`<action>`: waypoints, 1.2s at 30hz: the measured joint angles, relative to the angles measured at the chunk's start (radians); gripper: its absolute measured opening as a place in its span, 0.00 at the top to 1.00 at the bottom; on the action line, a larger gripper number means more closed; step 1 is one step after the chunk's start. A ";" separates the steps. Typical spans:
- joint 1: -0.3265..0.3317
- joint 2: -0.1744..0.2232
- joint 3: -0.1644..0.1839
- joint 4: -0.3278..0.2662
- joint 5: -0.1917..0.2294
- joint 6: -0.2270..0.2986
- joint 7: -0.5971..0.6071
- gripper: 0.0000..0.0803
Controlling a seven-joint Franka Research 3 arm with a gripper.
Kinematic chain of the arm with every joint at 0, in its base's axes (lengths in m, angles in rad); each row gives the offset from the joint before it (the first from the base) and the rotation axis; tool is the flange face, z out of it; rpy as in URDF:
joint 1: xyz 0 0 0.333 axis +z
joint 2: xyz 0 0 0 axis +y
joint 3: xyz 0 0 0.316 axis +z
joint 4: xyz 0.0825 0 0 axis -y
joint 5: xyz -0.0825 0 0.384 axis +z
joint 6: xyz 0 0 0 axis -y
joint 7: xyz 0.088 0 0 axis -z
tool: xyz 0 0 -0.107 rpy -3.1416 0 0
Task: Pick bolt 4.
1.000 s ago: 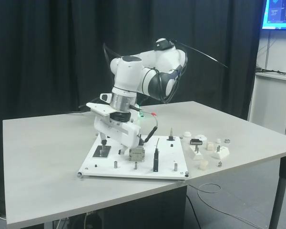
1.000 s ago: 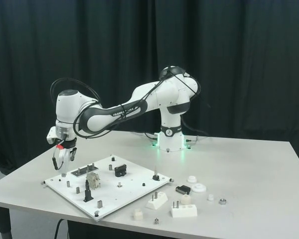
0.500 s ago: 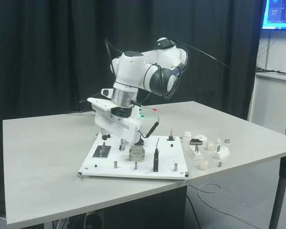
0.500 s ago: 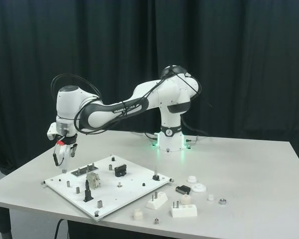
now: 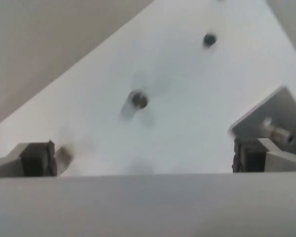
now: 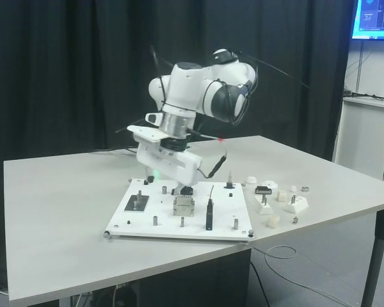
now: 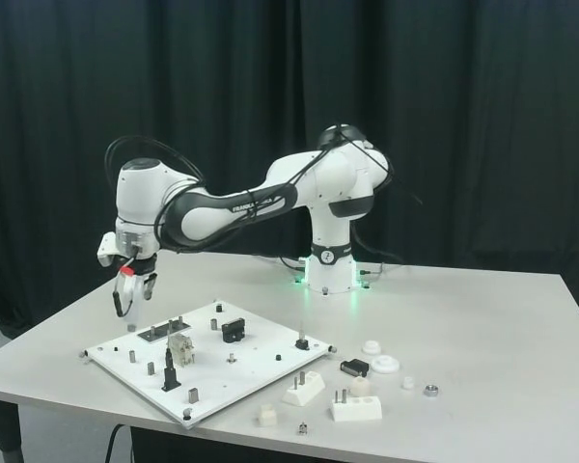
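Observation:
My gripper (image 5: 142,158) is open, and nothing sits between its two black fingertips (image 5: 37,159). It hovers over the near-left part of the white board (image 5: 187,98). Below the gap a small dark-headed bolt (image 5: 138,100) stands in the board. Further off is a second bolt (image 5: 209,39). Under one fingertip lies a grey plate (image 5: 281,116) carrying a short metal pin. From the room views, the gripper (image 6: 148,179) (image 7: 128,311) hangs a little above the board (image 6: 224,217) (image 7: 251,371), close to the grey plate (image 6: 137,203) (image 7: 164,333).
The board also carries a metal block (image 6: 184,206), a black upright piece (image 6: 209,214), a tall pin (image 6: 230,179) and several short pegs. Loose white parts (image 6: 288,198) (image 7: 357,405) lie on the grey table beside the board. A black curtain hangs behind.
The arm has lifted, and the gripper has risen off the board and drifted toward the board's back edge. Nothing on the board has moved.

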 joint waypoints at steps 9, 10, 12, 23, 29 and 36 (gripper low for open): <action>0.060 -0.003 -0.028 0.028 0.003 -0.053 0.103 0.00; 0.067 -0.004 -0.030 0.034 0.003 -0.059 0.118 0.00; 0.082 -0.007 -0.033 0.044 0.003 -0.068 0.145 0.00; 0.161 -0.014 -0.055 0.115 0.001 -0.135 0.309 0.00; 0.201 -0.020 -0.056 0.164 -0.005 -0.167 0.419 0.00; 0.244 -0.023 -0.054 0.221 -0.006 -0.213 0.548 0.00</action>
